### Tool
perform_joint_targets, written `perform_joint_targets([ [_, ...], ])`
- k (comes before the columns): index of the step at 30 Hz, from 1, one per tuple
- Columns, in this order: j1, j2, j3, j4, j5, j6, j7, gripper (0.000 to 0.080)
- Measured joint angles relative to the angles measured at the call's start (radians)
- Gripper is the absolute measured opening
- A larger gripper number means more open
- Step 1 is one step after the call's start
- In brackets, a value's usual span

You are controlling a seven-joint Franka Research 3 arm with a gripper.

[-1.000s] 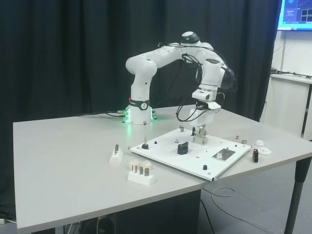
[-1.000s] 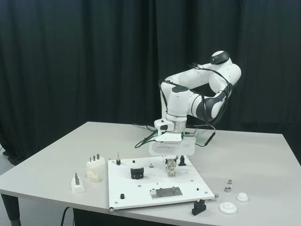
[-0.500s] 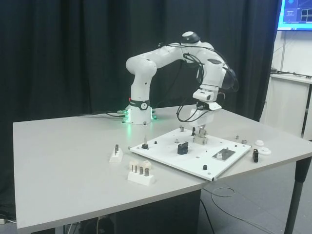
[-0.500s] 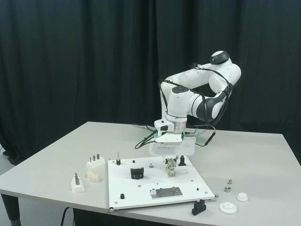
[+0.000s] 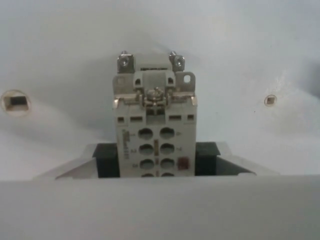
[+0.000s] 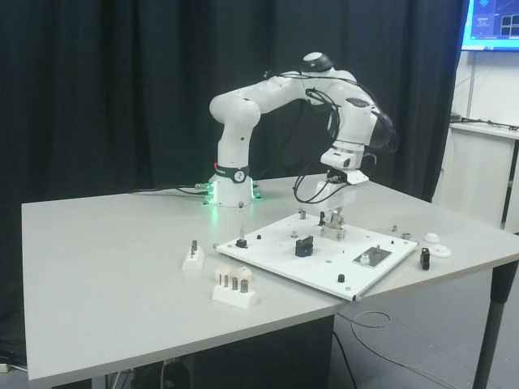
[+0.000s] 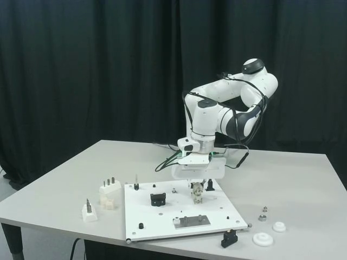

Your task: Insert waterproof.

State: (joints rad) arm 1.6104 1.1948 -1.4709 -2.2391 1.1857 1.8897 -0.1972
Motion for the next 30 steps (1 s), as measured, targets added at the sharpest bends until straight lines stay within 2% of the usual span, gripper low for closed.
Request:
perform_joint_targets([
  [24,-0.001,0.0,0.001,0.001,0.0,0.001,-0.003,0.031],
  [30,-0.001,0.0,0.001,0.0,0.0,0.005,-0.043,0.031],
])
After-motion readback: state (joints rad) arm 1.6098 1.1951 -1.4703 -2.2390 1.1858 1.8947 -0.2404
